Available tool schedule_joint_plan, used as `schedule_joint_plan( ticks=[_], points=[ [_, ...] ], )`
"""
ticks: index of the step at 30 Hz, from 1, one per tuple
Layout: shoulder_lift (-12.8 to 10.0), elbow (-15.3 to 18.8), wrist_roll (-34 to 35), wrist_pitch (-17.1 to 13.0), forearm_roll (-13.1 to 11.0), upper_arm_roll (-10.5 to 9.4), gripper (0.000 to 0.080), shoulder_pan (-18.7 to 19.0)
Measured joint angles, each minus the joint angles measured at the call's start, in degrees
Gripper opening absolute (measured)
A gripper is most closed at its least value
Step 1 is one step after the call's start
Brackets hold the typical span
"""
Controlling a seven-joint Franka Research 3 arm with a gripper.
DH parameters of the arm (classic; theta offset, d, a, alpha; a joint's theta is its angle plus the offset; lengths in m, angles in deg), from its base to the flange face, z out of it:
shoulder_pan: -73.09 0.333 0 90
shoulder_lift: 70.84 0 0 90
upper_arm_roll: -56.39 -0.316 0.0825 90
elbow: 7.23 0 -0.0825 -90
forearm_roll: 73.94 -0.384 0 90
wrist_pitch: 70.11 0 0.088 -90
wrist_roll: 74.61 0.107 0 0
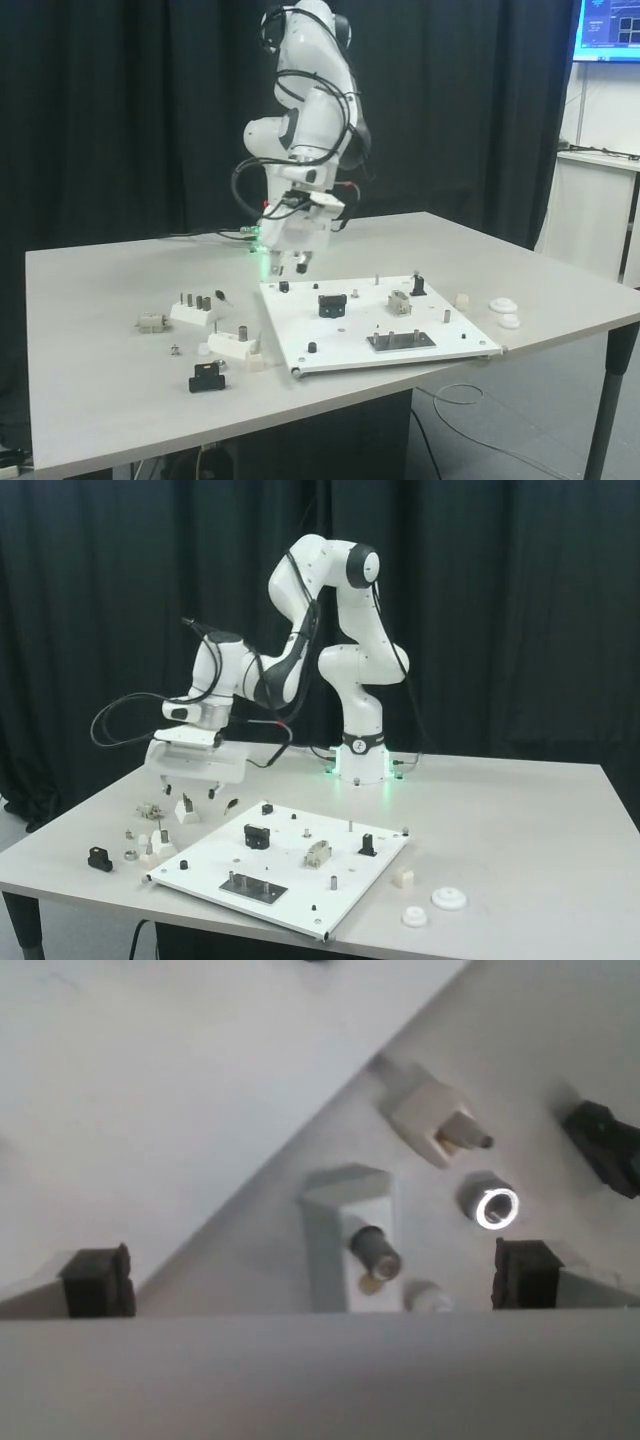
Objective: Pick round peg 4.
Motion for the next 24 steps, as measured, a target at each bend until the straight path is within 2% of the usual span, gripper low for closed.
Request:
schedule_joint_plan(
  ticks=[14, 24],
  points=[
    [-5.9, -4.8, -9.8, 0.7, -9.9, 0.01, 0.0800, -4.1],
    [-9.2, -8.3, -13.1, 4.1, -13.7, 0.01, 0.0800, -6.3]
  ],
)
